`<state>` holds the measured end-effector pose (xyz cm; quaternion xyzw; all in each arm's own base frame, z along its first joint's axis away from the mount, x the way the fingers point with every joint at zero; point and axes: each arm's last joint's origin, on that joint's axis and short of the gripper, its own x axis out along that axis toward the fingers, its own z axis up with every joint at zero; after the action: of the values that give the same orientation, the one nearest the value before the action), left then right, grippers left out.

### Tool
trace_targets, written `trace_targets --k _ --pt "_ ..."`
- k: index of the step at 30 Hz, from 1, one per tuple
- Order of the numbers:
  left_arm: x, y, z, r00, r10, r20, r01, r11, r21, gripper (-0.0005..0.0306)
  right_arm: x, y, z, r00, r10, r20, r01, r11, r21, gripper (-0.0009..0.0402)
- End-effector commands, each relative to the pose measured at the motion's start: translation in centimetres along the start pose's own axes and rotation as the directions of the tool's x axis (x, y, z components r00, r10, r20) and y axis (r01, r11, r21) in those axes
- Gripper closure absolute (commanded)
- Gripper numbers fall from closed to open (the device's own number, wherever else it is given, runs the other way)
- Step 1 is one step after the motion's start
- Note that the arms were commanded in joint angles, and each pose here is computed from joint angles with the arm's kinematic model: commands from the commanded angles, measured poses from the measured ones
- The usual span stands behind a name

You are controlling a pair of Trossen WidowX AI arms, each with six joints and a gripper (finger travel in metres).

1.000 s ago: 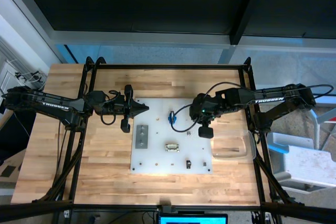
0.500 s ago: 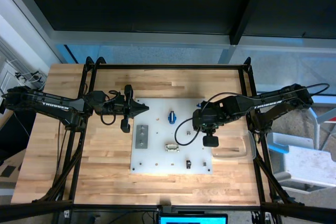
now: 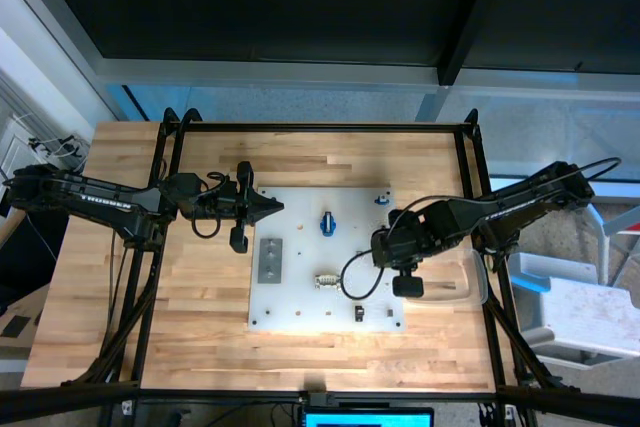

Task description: Pick the 16mm bar from the taskboard and place it in the container

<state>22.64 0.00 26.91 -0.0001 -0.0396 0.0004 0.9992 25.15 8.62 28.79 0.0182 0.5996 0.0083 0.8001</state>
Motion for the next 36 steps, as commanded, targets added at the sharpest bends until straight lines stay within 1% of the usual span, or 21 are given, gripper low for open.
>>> trace_targets --k 1,4,9,13,14,20,26,30,32,36 --pt "0.0 0.0 0.0 1.000 0.000 0.000 0.000 1.000 0.000 0.0300 0.4 0.6 -0.1 1.000 0.005 -0.014 -0.005 1.000 0.004 0.0393" --pt "0.0 0.0 0.0 1.000 0.000 0.000 0.000 1.000 0.000 0.0300 0.6 1.3 -0.2 1.000 0.015 -0.027 -0.014 1.000 0.012 0.0393" --pt "0.0 0.0 0.0 1.000 0.000 0.000 0.000 1.000 0.000 0.0300 1.3 2.5 -0.5 0.998 0.015 -0.054 -0.014 1.000 0.016 0.0393" --pt "0.0 0.0 0.0 1.000 0.000 0.000 0.000 1.000 0.000 0.0300 1.7 3.4 -0.6 0.997 0.014 -0.071 -0.011 0.999 0.033 0.0389" --pt "0.0 0.0 0.0 1.000 0.000 0.000 0.000 1.000 0.000 0.0300 1.8 3.6 -0.7 0.997 0.017 -0.072 -0.014 0.999 0.033 0.0387" --pt "0.0 0.0 0.0 1.000 0.000 0.000 0.000 1.000 0.000 0.0300 2.4 4.8 -0.8 0.994 0.059 -0.095 -0.053 0.997 0.061 0.0379" --pt "0.0 0.0 0.0 1.000 0.000 0.000 0.000 1.000 0.000 0.0300 2.8 5.7 -0.9 0.994 0.068 -0.089 -0.061 0.995 0.076 0.0380" --pt "0.0 0.0 0.0 1.000 0.000 0.000 0.000 1.000 0.000 0.0300 3.3 6.4 -0.9 0.994 0.072 -0.086 -0.066 0.996 0.064 0.0378" --pt "0.0 0.0 0.0 1.000 0.000 0.000 0.000 1.000 0.000 0.0300 3.5 6.7 -0.9 0.994 0.077 -0.082 -0.072 0.995 0.066 0.0372" --pt "0.0 0.0 0.0 1.000 0.000 0.000 0.000 1.000 0.000 0.0300 3.8 7.2 -0.8 0.993 0.073 -0.092 -0.067 0.995 0.068 0.0344"
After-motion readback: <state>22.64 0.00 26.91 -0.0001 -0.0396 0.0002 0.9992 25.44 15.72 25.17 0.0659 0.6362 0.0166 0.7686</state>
